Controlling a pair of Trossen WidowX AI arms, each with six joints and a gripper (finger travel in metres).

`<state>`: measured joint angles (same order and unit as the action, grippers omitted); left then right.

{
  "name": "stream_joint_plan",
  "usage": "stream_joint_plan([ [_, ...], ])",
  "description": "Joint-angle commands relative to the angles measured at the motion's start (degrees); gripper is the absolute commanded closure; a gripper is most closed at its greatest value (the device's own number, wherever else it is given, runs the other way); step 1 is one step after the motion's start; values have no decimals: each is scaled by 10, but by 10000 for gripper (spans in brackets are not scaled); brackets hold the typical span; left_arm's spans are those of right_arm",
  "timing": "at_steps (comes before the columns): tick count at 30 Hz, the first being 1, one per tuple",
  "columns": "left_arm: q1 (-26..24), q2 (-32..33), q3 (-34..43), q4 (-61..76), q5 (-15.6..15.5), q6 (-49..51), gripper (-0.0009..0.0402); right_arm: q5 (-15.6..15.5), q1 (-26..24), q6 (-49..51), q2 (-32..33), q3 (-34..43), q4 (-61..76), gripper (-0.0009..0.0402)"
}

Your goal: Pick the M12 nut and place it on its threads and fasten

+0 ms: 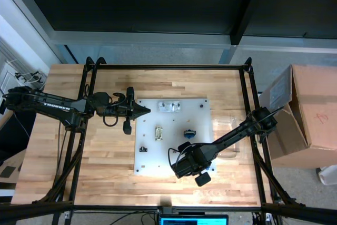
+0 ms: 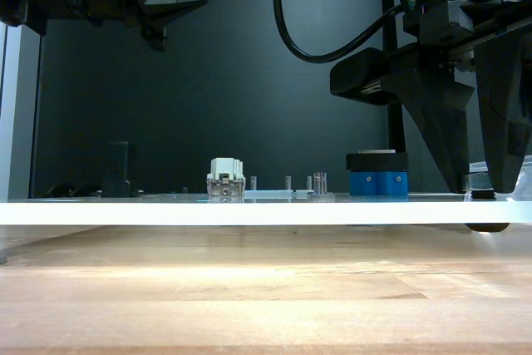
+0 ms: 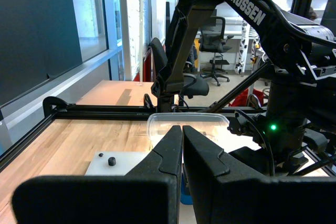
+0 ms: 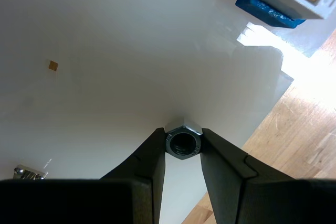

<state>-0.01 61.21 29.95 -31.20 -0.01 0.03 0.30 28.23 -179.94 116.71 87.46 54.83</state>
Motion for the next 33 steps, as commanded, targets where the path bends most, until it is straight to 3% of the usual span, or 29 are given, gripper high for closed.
stream_joint_plan([
  [1,0,0,0,0,0,0,393,-6,0,0,0,0,5,361],
  [7,0,0,0,0,0,0,393,-44,-1,4,0,0,5,305],
  [16,0,0,0,0,0,0,393,-43,-1,4,-4,0,6,216],
  [24,0,0,0,0,0,0,393,-42,-1,4,-43,0,7,184],
  [28,0,0,0,0,0,0,393,-36,-1,62,-69,0,8,182],
  [33,0,0,0,0,0,0,393,29,-1,249,-88,0,40,182],
])
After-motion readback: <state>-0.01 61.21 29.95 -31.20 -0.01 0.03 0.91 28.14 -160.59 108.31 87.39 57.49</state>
